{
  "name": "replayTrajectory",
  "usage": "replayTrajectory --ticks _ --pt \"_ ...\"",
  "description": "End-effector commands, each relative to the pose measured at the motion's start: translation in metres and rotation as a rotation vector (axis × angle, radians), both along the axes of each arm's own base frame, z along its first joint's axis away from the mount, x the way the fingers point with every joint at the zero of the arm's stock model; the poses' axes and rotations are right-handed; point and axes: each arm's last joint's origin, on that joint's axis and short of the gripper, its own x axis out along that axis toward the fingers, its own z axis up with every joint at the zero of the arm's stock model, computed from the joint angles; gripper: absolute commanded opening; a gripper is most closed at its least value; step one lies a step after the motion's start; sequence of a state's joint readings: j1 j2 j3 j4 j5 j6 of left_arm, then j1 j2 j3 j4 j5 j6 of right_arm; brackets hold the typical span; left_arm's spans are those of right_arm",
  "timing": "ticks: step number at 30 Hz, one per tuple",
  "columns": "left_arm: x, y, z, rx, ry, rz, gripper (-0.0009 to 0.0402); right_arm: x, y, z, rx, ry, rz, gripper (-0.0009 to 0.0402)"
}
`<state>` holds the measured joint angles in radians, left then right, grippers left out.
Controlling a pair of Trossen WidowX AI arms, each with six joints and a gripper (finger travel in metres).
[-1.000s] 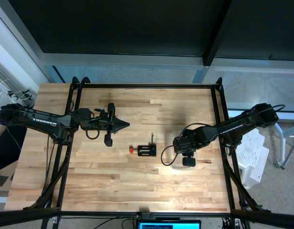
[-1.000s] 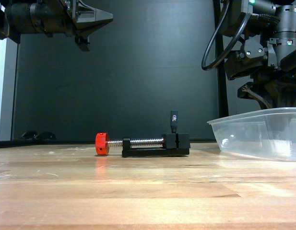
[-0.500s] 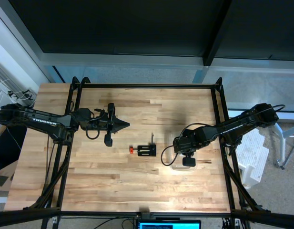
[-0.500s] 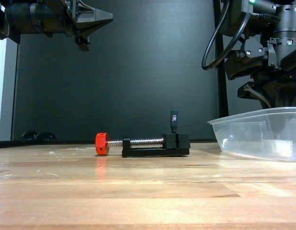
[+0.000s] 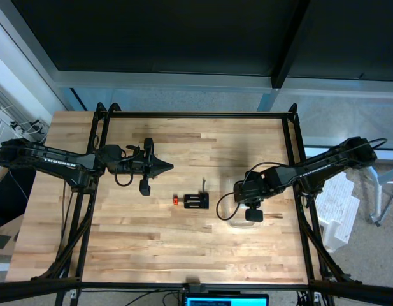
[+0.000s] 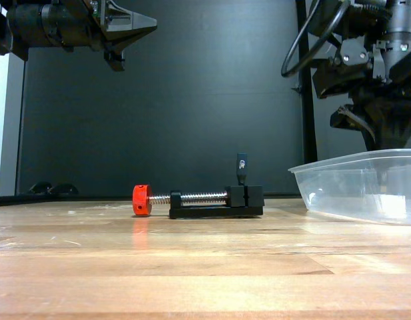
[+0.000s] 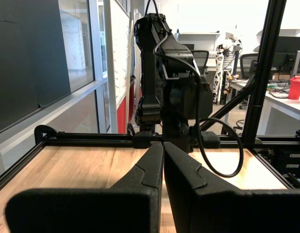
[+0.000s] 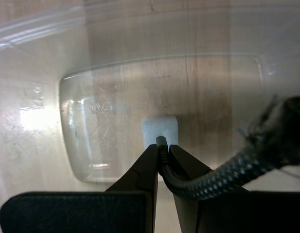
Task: Pick the USB-C connector and install on taskboard
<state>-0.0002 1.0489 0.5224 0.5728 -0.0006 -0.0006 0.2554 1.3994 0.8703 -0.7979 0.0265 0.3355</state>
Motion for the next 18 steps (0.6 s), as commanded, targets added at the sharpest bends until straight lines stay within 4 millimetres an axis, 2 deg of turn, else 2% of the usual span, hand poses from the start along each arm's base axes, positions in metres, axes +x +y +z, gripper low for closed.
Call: replayTrajectory --ticks 1,11,18 --pt "0.0 0.0 0.0 0.0 0.0 0.0 0.0 -0.001 0.0 0.011 0.004 -0.013 -0.001 0.0" --pt "0.0 0.0 0.0 0.0 0.0 0.0 0.0 -0.004 -0.002 0.052 0.002 0.018 -0.03 0.0" --pt "0.0 0.0 0.0 0.0 0.0 0.0 0.0 -0.001 -0.007 0.072 -0.061 -0.016 -0.058 0.0"
